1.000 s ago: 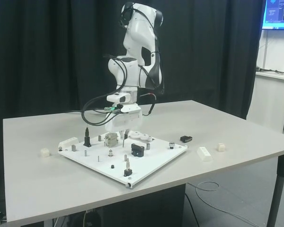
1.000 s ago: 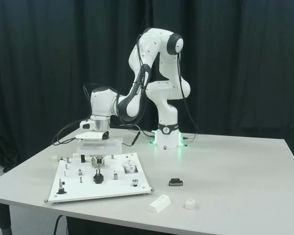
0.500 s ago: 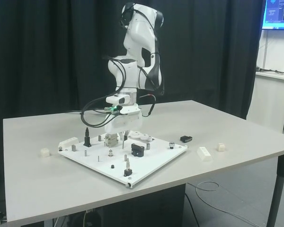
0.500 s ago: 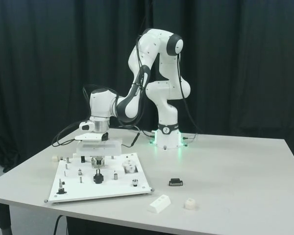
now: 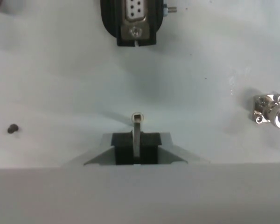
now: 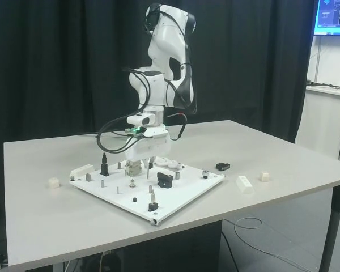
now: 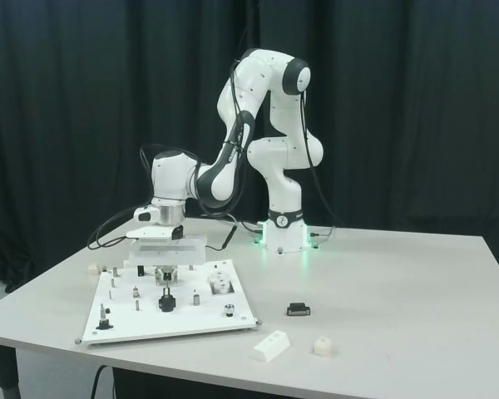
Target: Insert square peg 1.
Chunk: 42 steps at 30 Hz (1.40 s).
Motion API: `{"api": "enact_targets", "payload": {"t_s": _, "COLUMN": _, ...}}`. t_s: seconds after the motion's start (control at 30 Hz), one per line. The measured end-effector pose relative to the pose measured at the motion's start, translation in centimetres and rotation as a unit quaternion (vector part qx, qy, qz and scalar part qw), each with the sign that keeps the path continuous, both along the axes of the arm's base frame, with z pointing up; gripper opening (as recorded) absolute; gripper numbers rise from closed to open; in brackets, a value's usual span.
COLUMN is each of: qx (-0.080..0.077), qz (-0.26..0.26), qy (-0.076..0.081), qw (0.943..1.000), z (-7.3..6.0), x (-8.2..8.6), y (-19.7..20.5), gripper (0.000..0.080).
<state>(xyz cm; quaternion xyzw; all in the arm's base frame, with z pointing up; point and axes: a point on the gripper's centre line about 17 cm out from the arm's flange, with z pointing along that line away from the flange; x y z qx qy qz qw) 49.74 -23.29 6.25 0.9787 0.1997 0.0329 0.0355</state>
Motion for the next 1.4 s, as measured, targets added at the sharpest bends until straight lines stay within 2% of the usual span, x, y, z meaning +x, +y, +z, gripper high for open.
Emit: {"api": "enact_targets", "payload": {"t_s": 1.4, "qx": 0.006, "qz": -0.008, "qy": -0.001, "qw": 0.9999, "z": -0.21, "x": 0.23, "y": -0.06, "gripper": 0.0027}}
